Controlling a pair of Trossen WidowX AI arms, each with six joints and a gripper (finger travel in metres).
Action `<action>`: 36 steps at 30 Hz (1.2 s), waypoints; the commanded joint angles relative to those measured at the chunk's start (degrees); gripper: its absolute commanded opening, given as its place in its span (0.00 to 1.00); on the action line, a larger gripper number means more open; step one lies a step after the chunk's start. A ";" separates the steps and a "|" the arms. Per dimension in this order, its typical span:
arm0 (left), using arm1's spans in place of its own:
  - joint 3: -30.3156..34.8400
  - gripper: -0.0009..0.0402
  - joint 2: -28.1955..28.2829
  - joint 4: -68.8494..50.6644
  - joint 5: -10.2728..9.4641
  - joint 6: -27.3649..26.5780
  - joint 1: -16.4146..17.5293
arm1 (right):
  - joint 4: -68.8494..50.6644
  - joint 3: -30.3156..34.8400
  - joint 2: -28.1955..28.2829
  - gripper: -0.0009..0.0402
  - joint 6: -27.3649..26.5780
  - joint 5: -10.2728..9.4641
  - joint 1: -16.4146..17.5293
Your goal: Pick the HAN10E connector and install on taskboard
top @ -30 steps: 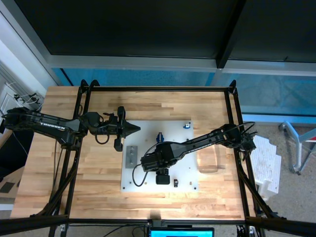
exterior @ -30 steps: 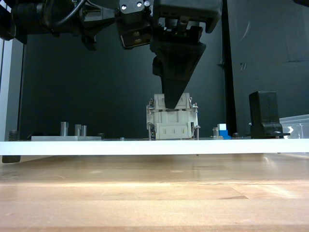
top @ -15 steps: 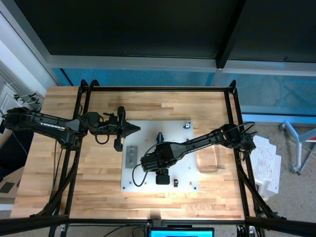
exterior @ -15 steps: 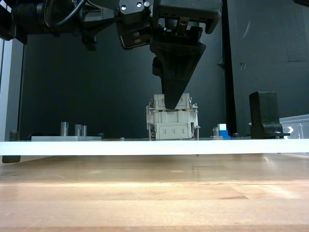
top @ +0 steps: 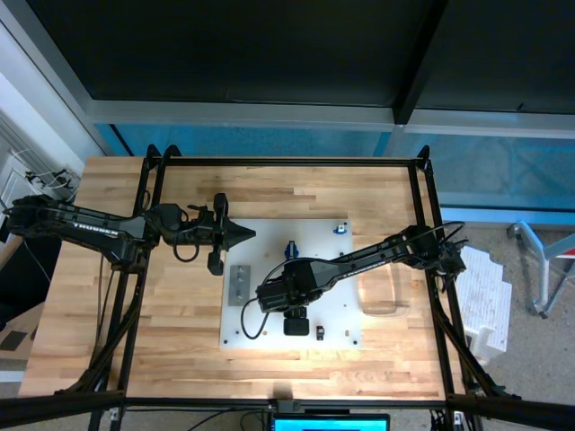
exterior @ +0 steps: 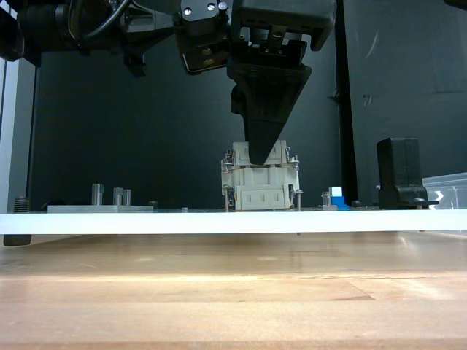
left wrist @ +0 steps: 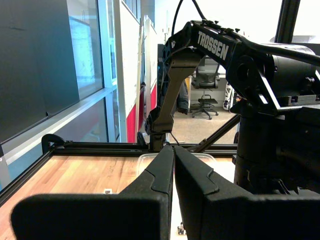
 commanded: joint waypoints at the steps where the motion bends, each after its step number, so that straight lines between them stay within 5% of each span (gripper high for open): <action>1: 0.00 0.02 0.02 0.00 0.00 0.00 0.00 | -0.26 0.11 -0.74 0.32 0.04 0.07 -0.02; 21: 0.00 0.02 0.02 0.00 0.00 0.00 0.00 | -0.57 0.22 -2.62 0.80 0.04 0.04 -0.07; 36: 0.00 0.02 0.02 0.00 0.00 0.00 0.00 | -2.51 0.17 -12.35 0.82 0.07 0.07 -0.07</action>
